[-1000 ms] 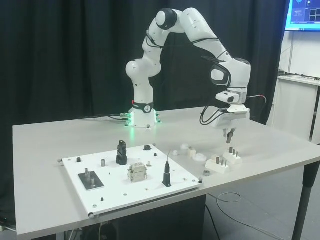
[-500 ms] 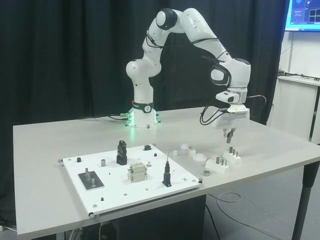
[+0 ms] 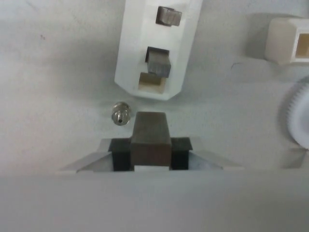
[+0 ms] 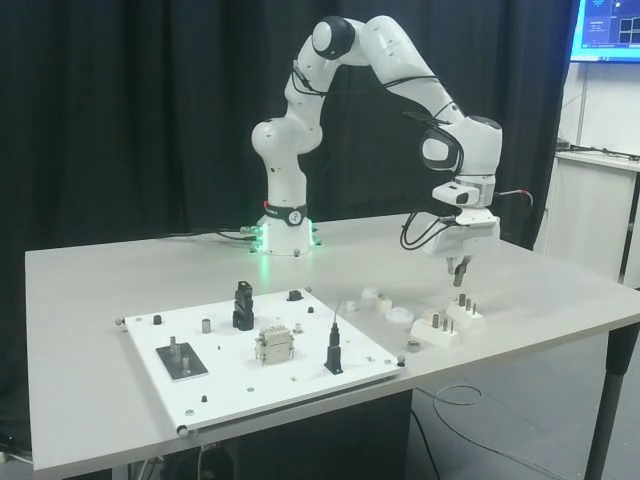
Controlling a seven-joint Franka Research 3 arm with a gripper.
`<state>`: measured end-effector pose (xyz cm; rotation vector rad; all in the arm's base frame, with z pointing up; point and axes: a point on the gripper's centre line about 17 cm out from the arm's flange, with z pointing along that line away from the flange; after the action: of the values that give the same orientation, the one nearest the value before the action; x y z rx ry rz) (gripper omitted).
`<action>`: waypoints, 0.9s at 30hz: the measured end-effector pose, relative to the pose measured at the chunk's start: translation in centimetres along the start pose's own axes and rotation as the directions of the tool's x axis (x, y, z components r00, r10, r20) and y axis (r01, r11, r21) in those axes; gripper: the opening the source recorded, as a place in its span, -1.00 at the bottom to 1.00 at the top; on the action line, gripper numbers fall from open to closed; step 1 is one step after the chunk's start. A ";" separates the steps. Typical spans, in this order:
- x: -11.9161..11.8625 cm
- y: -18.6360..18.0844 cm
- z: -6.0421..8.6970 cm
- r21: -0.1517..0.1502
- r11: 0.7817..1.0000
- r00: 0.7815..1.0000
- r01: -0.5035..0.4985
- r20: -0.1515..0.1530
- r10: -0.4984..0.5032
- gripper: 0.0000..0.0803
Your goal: Insert square peg 4.
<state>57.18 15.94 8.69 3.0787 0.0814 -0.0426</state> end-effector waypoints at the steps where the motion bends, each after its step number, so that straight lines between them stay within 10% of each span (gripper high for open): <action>1: 0.0 0.0 0.0 0.000 1.000 1.000 0.000 0.000 0.000 -0.62; 27: 0.0 0.1 -0.1 -0.005 1.000 1.000 0.005 -0.002 -0.005 -0.62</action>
<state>57.24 15.84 8.76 3.0734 0.0898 -0.0393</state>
